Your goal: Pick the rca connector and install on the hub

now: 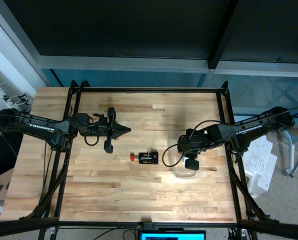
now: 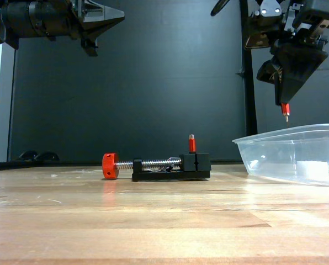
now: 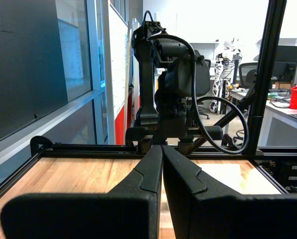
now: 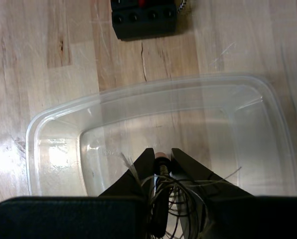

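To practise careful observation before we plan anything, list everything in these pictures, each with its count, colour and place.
table: one, pale wood.
hub: one, black with red knob, mid-table.
red plug: one, standing on the hub.
tray: one, clear plastic, right of the hub.
rca connector: one, red with metal tip, held above the tray.
left gripper: black, shut, raised, left of the hub.
right gripper: black, shut on the rca connector, over the tray.

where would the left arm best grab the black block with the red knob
Probably from above, jaws across the flat long sides of the small black rectangular hub, midway between its red knob and the upright red plug. Left gripper hangs shut, high and left of it; right gripper holds the red-tipped rca connector over the clear plastic tray.
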